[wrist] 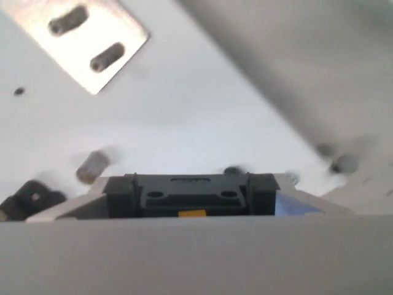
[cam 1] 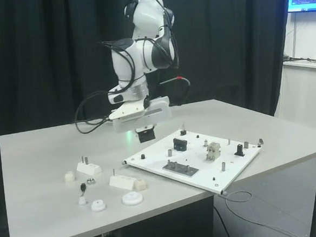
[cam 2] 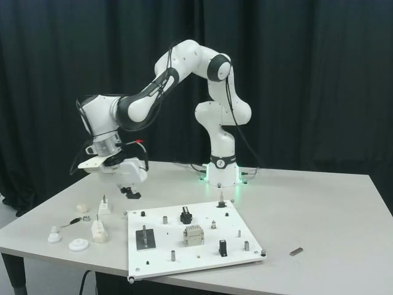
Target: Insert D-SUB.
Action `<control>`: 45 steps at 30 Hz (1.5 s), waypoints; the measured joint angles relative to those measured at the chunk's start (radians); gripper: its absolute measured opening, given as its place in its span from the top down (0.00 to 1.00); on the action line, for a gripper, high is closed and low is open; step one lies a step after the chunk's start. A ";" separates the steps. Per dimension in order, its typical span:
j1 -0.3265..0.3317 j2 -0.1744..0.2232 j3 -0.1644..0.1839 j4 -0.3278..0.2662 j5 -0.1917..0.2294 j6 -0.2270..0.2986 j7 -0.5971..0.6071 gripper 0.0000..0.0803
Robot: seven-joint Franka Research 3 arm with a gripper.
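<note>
D-SUB connector (wrist: 190, 195) seemingly held in gripper (cam 1: 146, 134), above white board (cam 1: 196, 162).

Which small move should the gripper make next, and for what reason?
Probably carry the black connector held in the gripper further over the white board, toward its socket. It hangs in the air above the board's near edge, not yet above any fixture.

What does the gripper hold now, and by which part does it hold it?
The gripper holds a small black connector, hanging above the white board. The fingers clamp its upper end; the exact contact is hidden.
</note>
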 joint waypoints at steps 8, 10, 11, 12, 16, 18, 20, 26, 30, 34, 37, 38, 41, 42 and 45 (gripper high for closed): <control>0.076 -0.107 -0.001 -0.137 -0.049 0.046 0.128 0.53; 0.096 -0.135 -0.001 -0.174 -0.060 0.070 0.172 0.53; 0.107 -0.148 -0.001 -0.193 -0.065 0.083 0.198 0.53; 0.117 -0.161 -0.001 -0.212 -0.071 0.098 0.227 0.53; 0.162 -0.212 -0.001 -0.284 -0.104 0.161 0.332 0.53; 0.186 -0.236 0.000 -0.320 -0.120 0.196 0.386 0.53; 0.210 -0.257 0.000 -0.353 -0.138 0.231 0.447 0.53; 0.276 -0.316 0.000 -0.442 -0.204 0.327 0.673 0.53; 0.313 -0.347 0.002 -0.483 -0.259 0.371 0.829 0.53; 0.345 -0.373 0.003 -0.510 -0.317 0.400 0.941 0.53; 0.364 -0.388 0.004 -0.524 -0.354 0.415 1.007 0.53; 0.370 -0.392 0.004 -0.528 -0.365 0.421 1.027 0.53; 0.385 -0.402 0.004 -0.541 -0.389 0.443 1.082 0.53; 0.390 -0.406 0.005 -0.546 -0.397 0.452 1.105 0.53; 0.400 -0.414 0.005 -0.560 -0.416 0.479 1.164 0.53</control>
